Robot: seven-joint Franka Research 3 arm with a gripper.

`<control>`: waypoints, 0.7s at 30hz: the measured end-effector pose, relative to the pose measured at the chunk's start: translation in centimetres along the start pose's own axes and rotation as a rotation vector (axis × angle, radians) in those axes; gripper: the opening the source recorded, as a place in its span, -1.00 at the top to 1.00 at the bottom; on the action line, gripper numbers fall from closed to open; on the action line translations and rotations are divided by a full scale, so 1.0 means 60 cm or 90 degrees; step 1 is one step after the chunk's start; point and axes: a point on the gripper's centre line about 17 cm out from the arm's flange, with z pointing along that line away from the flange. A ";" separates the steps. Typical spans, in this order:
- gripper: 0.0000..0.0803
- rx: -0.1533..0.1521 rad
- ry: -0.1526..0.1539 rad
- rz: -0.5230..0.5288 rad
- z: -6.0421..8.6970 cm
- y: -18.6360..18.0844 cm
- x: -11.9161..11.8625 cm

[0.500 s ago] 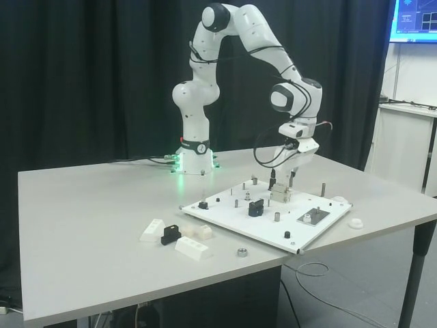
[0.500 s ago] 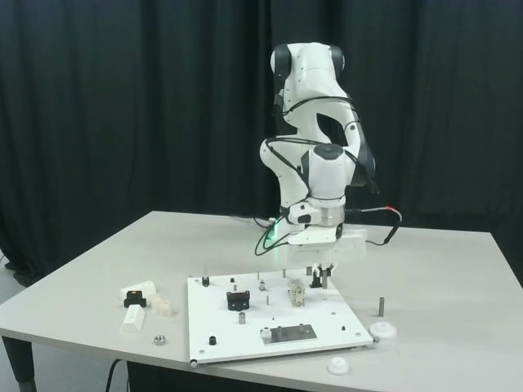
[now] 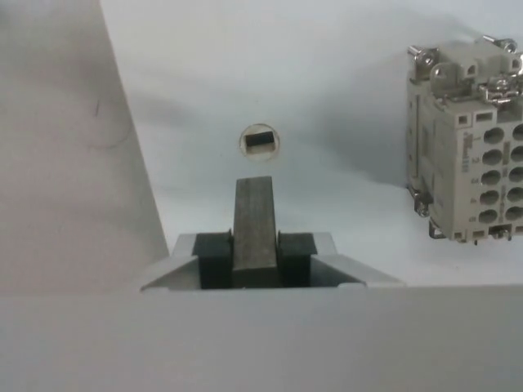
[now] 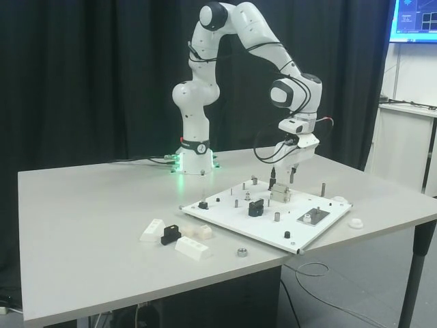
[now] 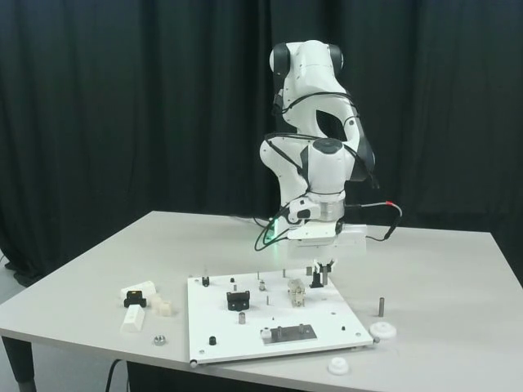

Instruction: Place square peg 3.

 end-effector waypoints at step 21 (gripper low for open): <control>0.72 -0.001 0.000 0.009 0.000 0.001 0.000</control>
